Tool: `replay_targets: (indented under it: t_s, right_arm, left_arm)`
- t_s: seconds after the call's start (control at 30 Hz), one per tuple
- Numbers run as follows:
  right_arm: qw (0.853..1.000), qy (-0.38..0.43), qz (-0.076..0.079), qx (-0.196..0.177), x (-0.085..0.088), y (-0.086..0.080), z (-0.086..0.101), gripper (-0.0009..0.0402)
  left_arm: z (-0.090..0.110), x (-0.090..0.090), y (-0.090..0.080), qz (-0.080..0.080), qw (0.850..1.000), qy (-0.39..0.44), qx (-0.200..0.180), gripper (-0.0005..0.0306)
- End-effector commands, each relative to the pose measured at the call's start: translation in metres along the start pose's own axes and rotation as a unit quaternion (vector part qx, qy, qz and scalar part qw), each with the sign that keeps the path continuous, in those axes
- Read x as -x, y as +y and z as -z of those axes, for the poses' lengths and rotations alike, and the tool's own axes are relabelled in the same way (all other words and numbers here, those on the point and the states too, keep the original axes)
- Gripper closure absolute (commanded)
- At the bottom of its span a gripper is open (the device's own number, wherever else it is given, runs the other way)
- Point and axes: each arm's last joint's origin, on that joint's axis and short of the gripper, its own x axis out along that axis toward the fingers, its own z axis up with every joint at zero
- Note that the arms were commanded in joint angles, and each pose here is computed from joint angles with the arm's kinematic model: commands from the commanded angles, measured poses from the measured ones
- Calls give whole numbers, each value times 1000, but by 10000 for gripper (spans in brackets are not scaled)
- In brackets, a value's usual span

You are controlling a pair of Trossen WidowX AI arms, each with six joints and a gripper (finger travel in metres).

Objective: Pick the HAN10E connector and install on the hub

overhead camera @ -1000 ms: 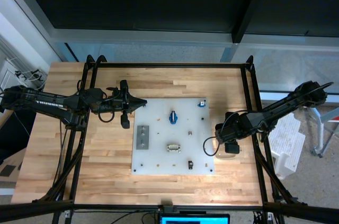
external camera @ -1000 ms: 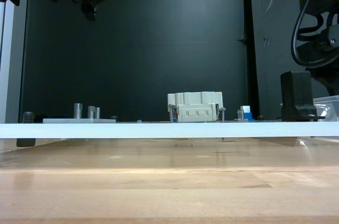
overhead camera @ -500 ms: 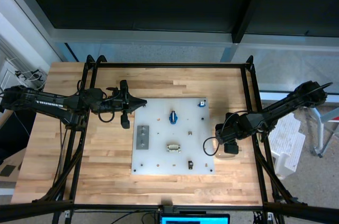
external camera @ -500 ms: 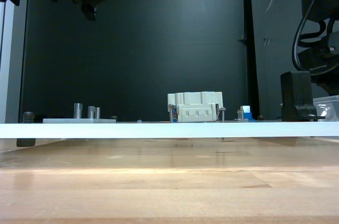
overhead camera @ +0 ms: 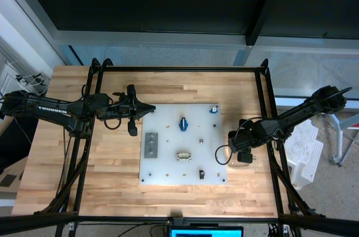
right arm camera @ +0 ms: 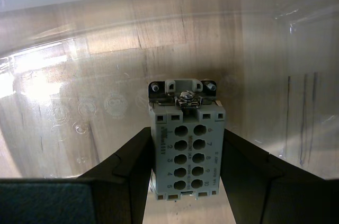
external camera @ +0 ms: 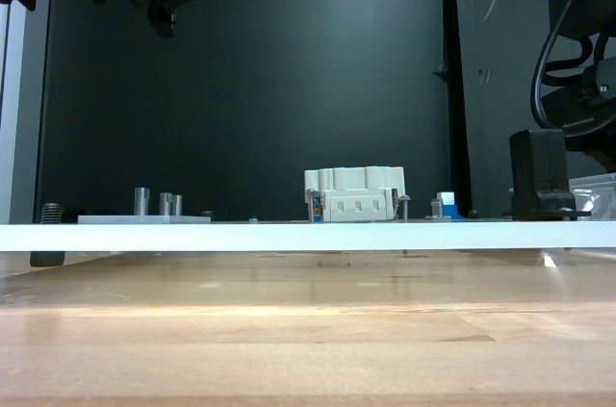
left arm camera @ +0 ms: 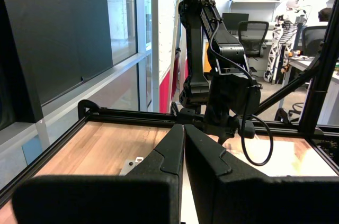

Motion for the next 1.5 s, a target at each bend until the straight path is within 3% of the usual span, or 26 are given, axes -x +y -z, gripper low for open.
replay_targets:
  t_s: [0.03,0.37,0.47,0.77,1.0,1.5]
  right_arm:
    - [1000,-2,0,0,0,0,0,303]
    - [1000,2,2,2,10,0,-3,347]
    - [1000,9,7,3,20,0,-5,352]
    - [1000,-4,-1,0,56,1,-17,354]
    - [999,-32,-17,-4,79,4,-29,354]
    - [1000,-24,-12,-3,79,7,-33,354]
  left_arm:
    - [0,0,0,0,1000,0,0,300]
    - [0,0,0,0,1000,0,0,300]
    - [0,0,0,0,1000,0,0,300]
    - [0,0,0,0,1000,0,0,300]
    - [0,0,0,0,1000,0,0,300]
    - [0,0,0,0,1000,0,0,300]
